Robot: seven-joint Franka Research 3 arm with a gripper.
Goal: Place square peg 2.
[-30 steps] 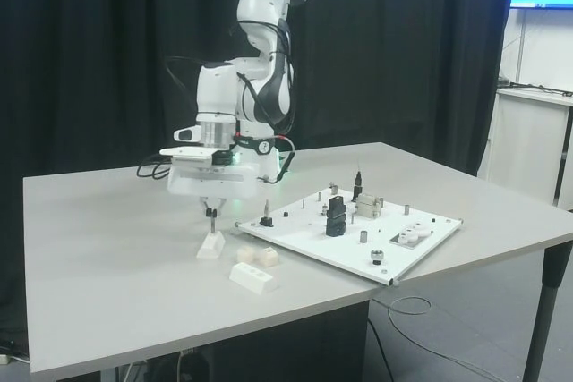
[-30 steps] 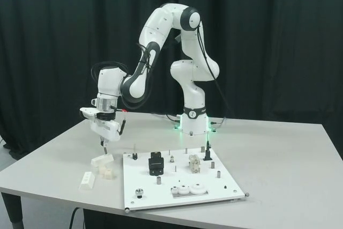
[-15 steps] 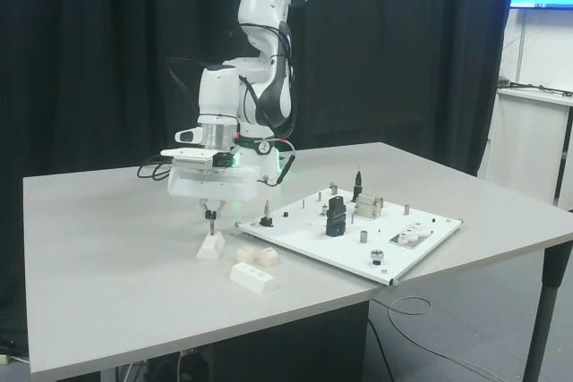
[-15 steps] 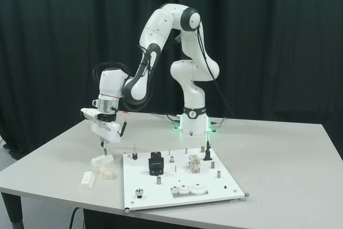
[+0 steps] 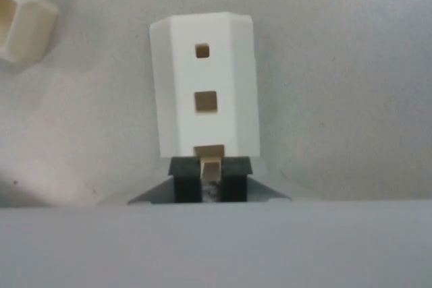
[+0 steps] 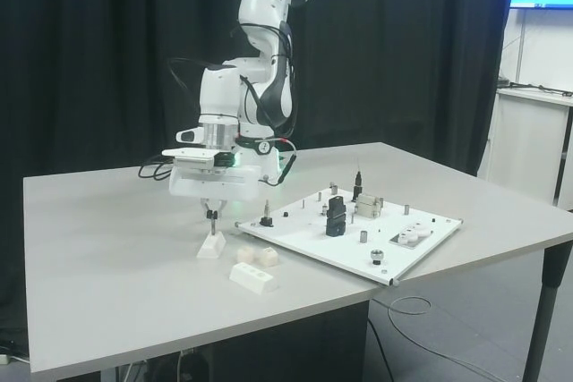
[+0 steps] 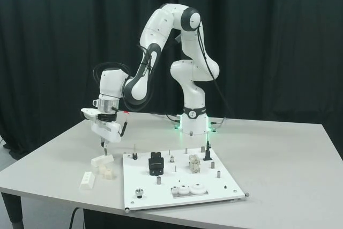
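A white holder block [image 5: 206, 85] with three square holes in a row lies on the grey table [image 6: 107, 248]. My gripper [image 5: 211, 179] hangs just above its near end, shut on the small square peg [image 5: 211, 168]. The peg's tip sits at the nearest hole; I cannot tell how deep it is. Black fingertips [image 5: 183, 179] press on both sides of the peg. In the room views the gripper [image 6: 211, 215] [image 7: 104, 144] points straight down over the block [image 6: 210, 246] [image 7: 102, 160].
Two more white blocks [image 6: 257, 255] [image 6: 252, 277] lie just in front of the holder; one shows in the wrist view [image 5: 20, 21]. A white assembly board [image 6: 421, 248] carrying pegs and black and white parts lies beside them, towards the table's right edge.
The wrist has shifted very slightly towards the board. The peg stays gripped above the holder block.
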